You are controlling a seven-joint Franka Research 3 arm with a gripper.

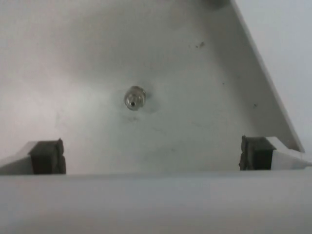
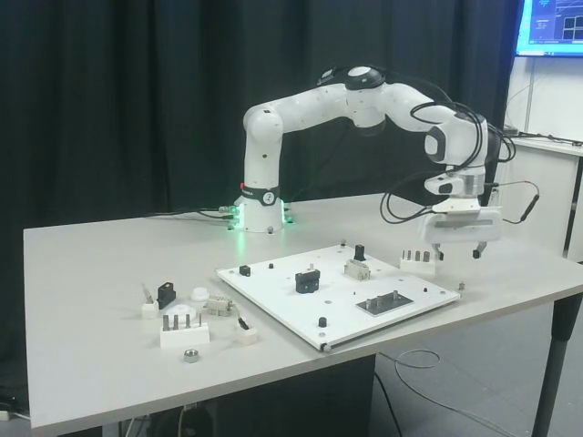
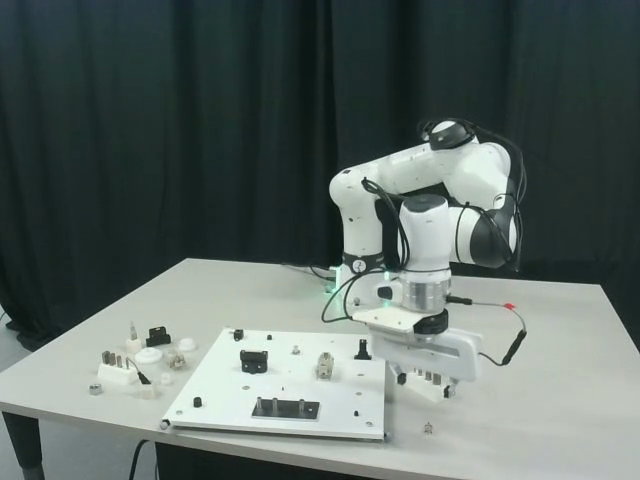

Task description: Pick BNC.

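Note:
The BNC [image 1: 134, 97] is a small metal connector standing upright on the grey table, seen end-on from above in the wrist view. In the room views the BNC [image 2: 463, 287] [image 3: 428, 428] stands just off the right corner of the white board [image 2: 273, 282]. My gripper [image 1: 151, 155] hangs above it, open wide, with nothing between the black pads [image 1: 47, 157]. The gripper [image 2: 453, 248] [image 3: 423, 385] points straight down, well above the table, over the board's right end. The connector lies ahead of the line between the fingertips.
The white board [image 3: 220, 395] carries several black and metal fittings. A small white block with pins [image 2: 417, 259] stands on the table close to the gripper. More loose parts [image 2: 182, 319] lie at the table's left. A cable [image 2: 524, 205] loops from the wrist.

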